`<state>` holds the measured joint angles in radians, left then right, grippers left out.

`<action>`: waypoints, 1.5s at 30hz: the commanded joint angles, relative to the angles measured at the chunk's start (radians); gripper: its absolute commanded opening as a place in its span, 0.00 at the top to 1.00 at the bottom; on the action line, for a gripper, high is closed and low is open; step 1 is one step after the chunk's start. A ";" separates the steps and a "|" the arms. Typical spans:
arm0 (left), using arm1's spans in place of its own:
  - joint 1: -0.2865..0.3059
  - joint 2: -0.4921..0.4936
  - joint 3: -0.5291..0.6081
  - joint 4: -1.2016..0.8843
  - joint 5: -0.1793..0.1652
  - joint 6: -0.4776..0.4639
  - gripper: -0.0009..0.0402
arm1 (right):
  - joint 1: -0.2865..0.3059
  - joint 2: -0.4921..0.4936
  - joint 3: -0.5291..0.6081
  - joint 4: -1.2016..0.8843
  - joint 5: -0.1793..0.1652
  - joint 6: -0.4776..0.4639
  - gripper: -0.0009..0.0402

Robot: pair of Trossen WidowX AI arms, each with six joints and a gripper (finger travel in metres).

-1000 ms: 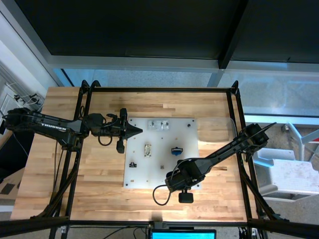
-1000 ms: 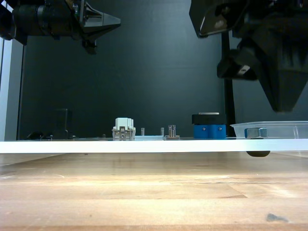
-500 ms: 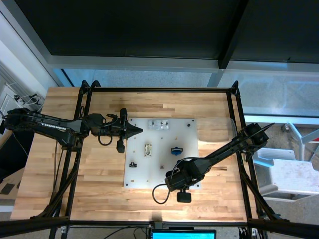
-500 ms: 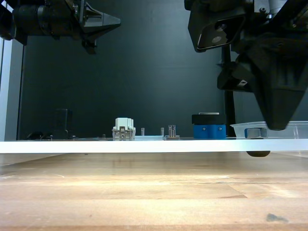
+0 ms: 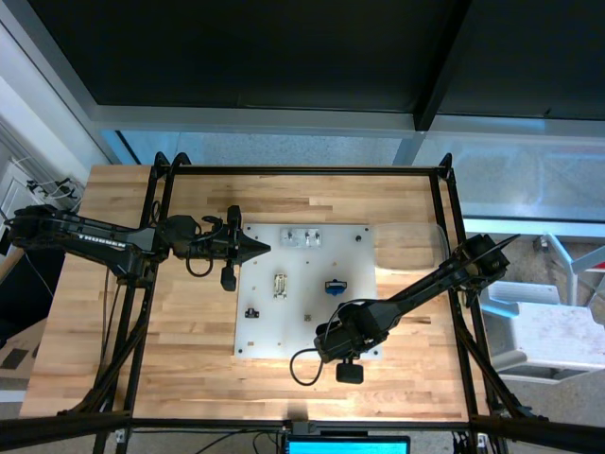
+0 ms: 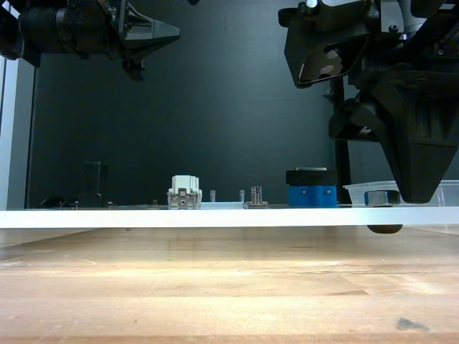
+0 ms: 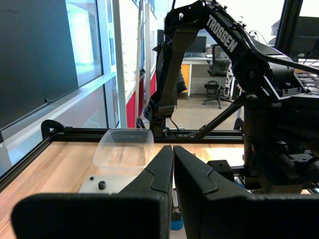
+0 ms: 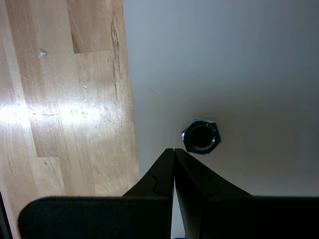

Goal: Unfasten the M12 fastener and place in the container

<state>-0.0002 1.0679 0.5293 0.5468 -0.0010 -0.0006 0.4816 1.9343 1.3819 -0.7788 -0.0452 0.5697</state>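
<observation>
The M12 fastener (image 8: 201,136), a small hex nut with a dark core in its hole, sits on its stud on the white board (image 8: 249,59) near the board's edge. My right gripper (image 8: 173,149) is shut with its fingertips pressed together just beside the nut, holding nothing. In the low view the nut (image 6: 379,196) shows right next to the lowered right gripper (image 6: 419,198), in front of the clear container (image 6: 445,188). From above, the right gripper (image 5: 335,342) covers the nut, and the container (image 5: 412,246) lies off the board's far right side. My left gripper (image 5: 264,249) hovers shut over the board's left edge.
A blue-and-white knob (image 5: 335,286), a white connector block (image 5: 280,285) and small silver posts (image 5: 302,236) stand on the board (image 5: 284,326). A black post (image 7: 101,185) stands near the container (image 7: 124,149). Black frame rails border the table.
My right gripper has come down from well above the board to just over it and edged slightly right, its tip now beside the nut. The left arm has not moved.
</observation>
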 commanded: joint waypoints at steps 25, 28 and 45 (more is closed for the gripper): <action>0.000 0.000 0.000 0.000 0.000 0.000 0.98 | 0.001 -0.003 0.000 -0.011 0.054 0.025 0.98; 0.000 0.000 0.000 0.000 0.000 0.000 0.98 | 0.000 -0.003 0.000 -0.013 0.057 0.006 0.98; 0.000 0.001 0.000 0.000 0.000 0.000 0.98 | 0.003 -0.050 0.044 -0.160 0.201 0.097 0.98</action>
<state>-0.0002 1.0679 0.5293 0.5468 -0.0013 -0.0002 0.4812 1.8828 1.4181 -0.9401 0.2199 0.6716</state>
